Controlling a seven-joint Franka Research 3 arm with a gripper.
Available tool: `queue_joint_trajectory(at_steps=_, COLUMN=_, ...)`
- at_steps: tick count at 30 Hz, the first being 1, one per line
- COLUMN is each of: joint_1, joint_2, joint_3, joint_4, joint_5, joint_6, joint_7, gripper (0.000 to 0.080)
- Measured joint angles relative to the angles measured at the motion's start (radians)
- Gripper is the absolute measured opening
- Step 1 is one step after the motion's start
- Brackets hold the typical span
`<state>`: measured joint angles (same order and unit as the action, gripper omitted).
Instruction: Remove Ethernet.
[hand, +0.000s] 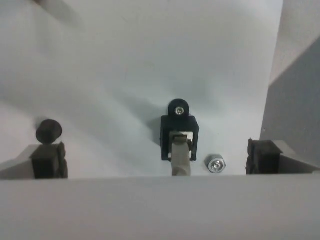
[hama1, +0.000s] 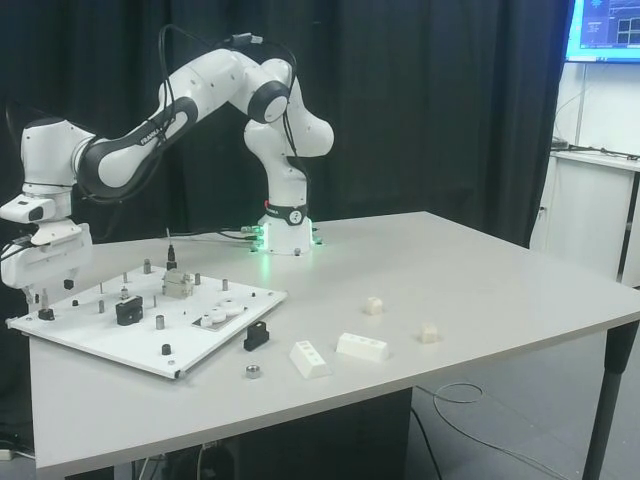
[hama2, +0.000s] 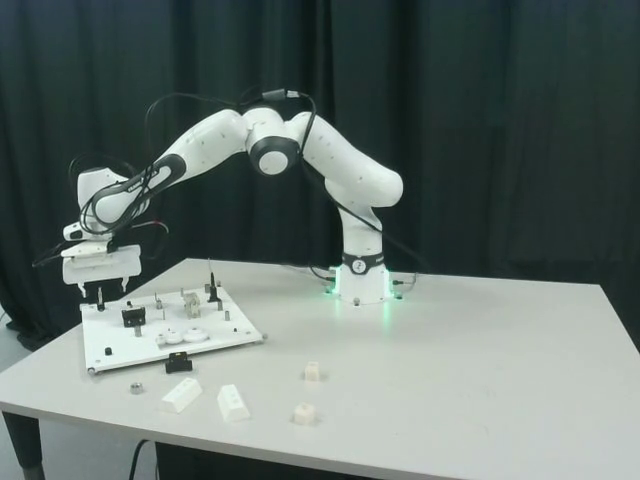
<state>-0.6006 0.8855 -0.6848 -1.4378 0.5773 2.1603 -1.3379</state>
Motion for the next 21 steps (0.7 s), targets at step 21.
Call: queue_joint_trajectory(at_steps=21, joint_1=-0.038, joint_2=0.046, joint_3=0.020, joint_4=0.065, joint_5=0.005, joint_6=-0.033, joint_7=-0.001, gripper=0.0800)
